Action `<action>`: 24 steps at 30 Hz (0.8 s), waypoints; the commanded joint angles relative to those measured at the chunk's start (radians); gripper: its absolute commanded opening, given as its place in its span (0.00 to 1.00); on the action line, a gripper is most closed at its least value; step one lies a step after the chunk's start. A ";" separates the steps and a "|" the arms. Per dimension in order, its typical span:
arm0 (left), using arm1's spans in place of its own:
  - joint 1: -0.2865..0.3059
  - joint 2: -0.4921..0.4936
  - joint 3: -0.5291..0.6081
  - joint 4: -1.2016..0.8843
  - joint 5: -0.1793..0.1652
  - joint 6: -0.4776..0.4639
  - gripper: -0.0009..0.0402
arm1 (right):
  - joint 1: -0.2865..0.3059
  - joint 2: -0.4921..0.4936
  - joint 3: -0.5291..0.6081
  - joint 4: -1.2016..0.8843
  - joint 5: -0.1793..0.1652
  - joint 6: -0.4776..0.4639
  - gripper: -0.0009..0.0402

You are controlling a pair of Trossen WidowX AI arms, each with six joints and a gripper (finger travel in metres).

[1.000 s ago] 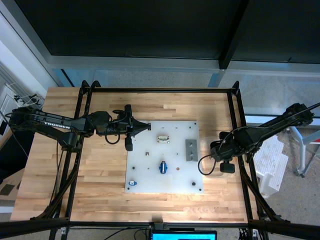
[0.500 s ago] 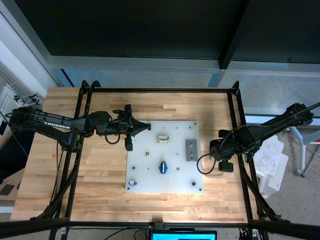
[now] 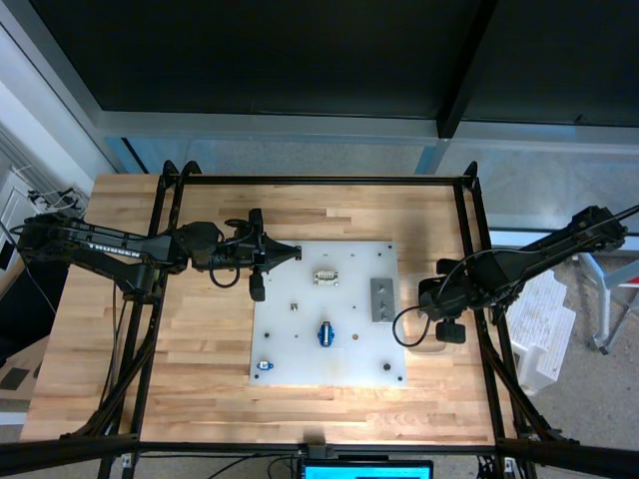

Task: Pick the 16mm cylinder and install on the taskboard

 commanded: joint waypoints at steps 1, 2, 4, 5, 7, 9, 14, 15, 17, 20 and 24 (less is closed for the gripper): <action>0.000 0.000 0.000 0.000 0.000 0.000 0.02 | -0.026 0.010 -0.002 0.011 0.000 0.012 0.02; 0.000 0.000 0.000 0.000 0.000 0.000 0.02 | -0.031 0.013 -0.002 0.016 0.000 0.012 0.02; 0.000 0.000 0.000 0.000 0.000 0.000 0.02 | -0.035 0.017 -0.002 0.028 0.000 0.012 0.02; 0.000 0.000 0.000 0.000 0.000 0.000 0.02 | -0.037 0.019 -0.002 0.031 0.000 0.012 0.02; 0.000 0.000 0.000 0.000 0.000 0.000 0.02 | -0.037 0.024 -0.003 0.031 0.000 0.011 0.02; 0.000 0.000 0.000 0.000 0.000 0.000 0.02 | -0.037 0.024 -0.006 0.031 0.000 0.011 0.03; 0.000 0.000 0.000 0.000 0.000 0.000 0.02 | -0.037 0.024 -0.016 0.040 0.000 0.012 0.12; 0.000 0.000 0.000 0.000 0.000 0.000 0.02 | -0.037 0.025 -0.017 0.044 0.001 0.012 0.15; 0.000 0.000 0.000 0.000 0.000 0.000 0.02 | -0.037 0.032 -0.017 0.048 0.003 0.013 0.21; 0.000 0.000 0.000 0.000 0.000 0.000 0.02 | -0.037 0.045 -0.017 0.049 0.005 0.016 0.31; 0.000 0.000 0.000 0.000 0.000 0.000 0.02 | -0.037 0.055 -0.018 0.052 0.027 0.019 0.44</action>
